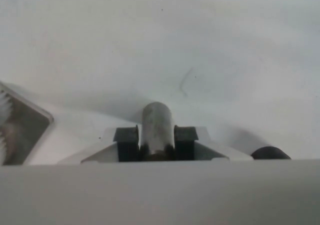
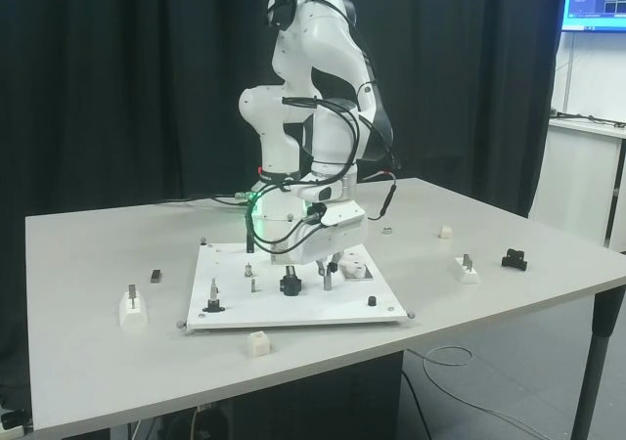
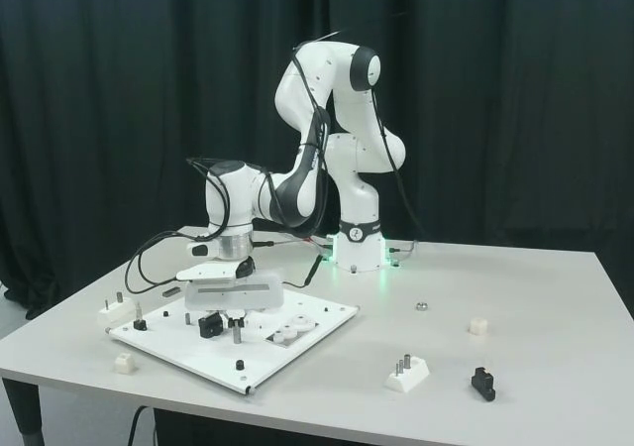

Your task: Insert round peg 4.

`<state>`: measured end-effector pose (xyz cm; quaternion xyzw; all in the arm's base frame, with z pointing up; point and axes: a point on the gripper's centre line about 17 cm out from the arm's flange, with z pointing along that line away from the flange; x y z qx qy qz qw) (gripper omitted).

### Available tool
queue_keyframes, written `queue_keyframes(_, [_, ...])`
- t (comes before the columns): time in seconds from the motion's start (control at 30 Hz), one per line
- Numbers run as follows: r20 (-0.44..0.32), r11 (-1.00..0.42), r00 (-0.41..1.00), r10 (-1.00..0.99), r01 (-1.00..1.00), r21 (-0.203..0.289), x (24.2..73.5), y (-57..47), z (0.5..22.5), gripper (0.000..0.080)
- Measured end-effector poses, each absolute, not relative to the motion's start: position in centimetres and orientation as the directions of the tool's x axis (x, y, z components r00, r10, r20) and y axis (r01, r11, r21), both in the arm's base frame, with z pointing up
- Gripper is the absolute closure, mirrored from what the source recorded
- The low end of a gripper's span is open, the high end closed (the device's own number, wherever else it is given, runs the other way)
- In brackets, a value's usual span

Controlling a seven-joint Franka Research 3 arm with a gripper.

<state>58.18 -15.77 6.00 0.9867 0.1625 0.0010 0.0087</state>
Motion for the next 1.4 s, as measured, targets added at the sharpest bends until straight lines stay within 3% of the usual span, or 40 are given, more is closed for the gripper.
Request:
queue_keyframes(0.87, [0.004, -0.944, 0.944, 0.330, 0.330, 0.015, 58.7, -15.6, 5.3, 0.0656])
queue_keyframes(1.23, [-0.008, -0.943, 0.943, 0.333, 0.333, -0.006, 58.5, -14.9, 6.1, 0.0656])
queue_keyframes(1.27, [-0.009, -0.943, 0.943, 0.333, 0.333, -0.010, 58.5, -14.8, 6.3, 0.0475])
queue_keyframes(1.3, [-0.011, -0.943, 0.943, 0.333, 0.333, -0.013, 58.4, -14.7, 6.5, 0.0475])
queue_keyframes(1.33, [-0.013, -0.943, 0.943, 0.334, 0.333, -0.017, 58.4, -14.7, 6.7, 0.0143])
queue_keyframes(1.4, [-0.016, -0.942, 0.942, 0.334, 0.334, -0.023, 58.3, -14.6, 7.1, 0.0143])
